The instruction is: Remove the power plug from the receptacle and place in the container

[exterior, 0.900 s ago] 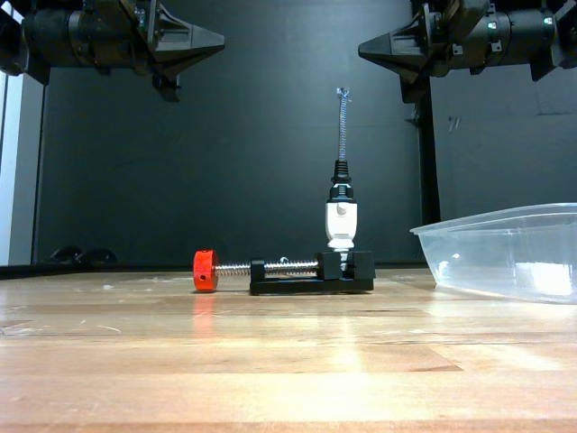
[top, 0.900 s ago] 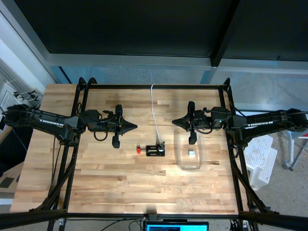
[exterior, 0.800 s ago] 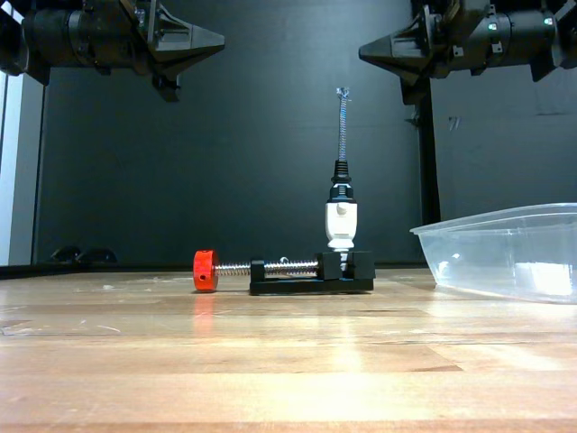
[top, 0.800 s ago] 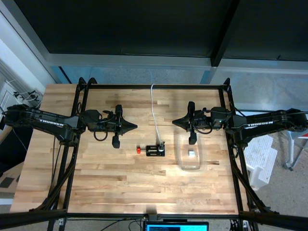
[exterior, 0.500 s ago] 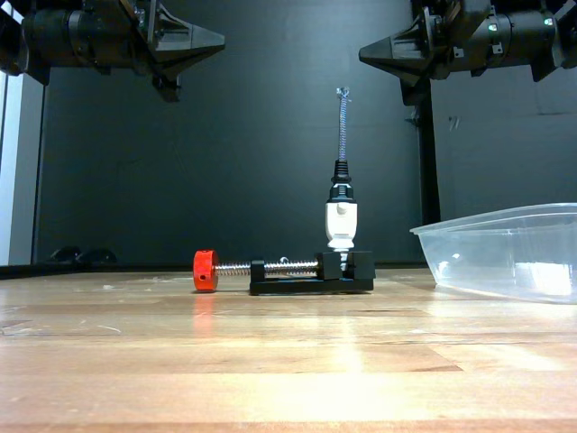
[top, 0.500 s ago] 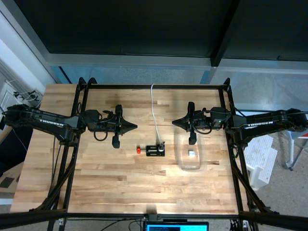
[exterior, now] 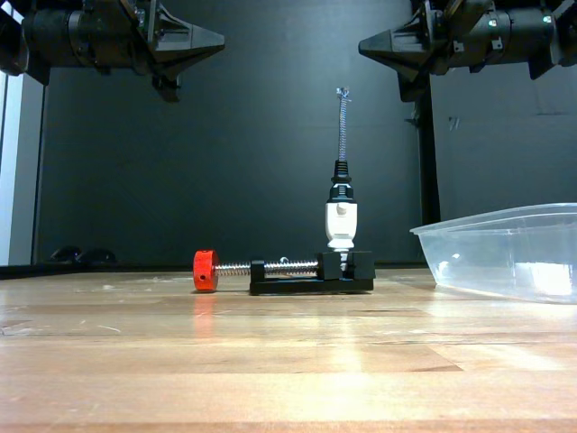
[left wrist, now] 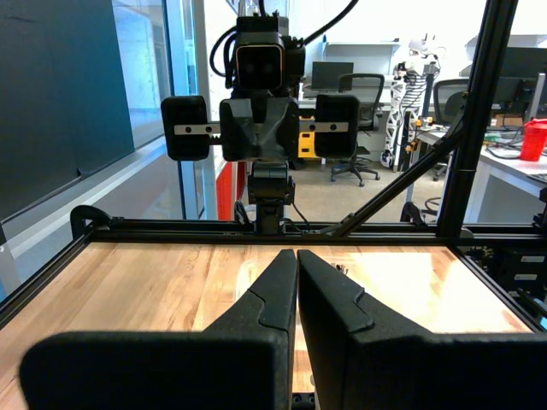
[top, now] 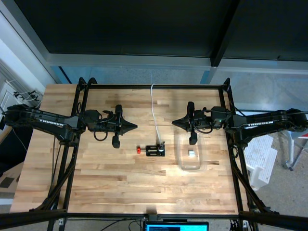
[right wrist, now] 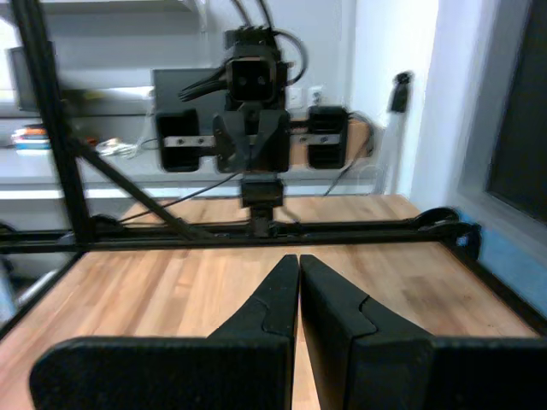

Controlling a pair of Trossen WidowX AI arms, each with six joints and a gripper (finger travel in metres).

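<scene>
Pale wooden worktop (top: pixel 120 183) carries the receptacle (top: pixel 155 150) near its middle, and the power plug (exterior: pixel 340 192) stands upright in the white socket, its thin tail pointing up. The container (top: pixel 179 151) lies just to the right, apart from the receptacle. A white cable (top: pixel 155 108) runs from the receptacle toward the far edge. Both arms reach inward, held level and high above the board. The left hand (top: pixel 135 127) points right, its fingers pressed together. The right hand (top: pixel 174 121) points left near the container's far end, fingers likewise pressed together, well above the plug.
</scene>
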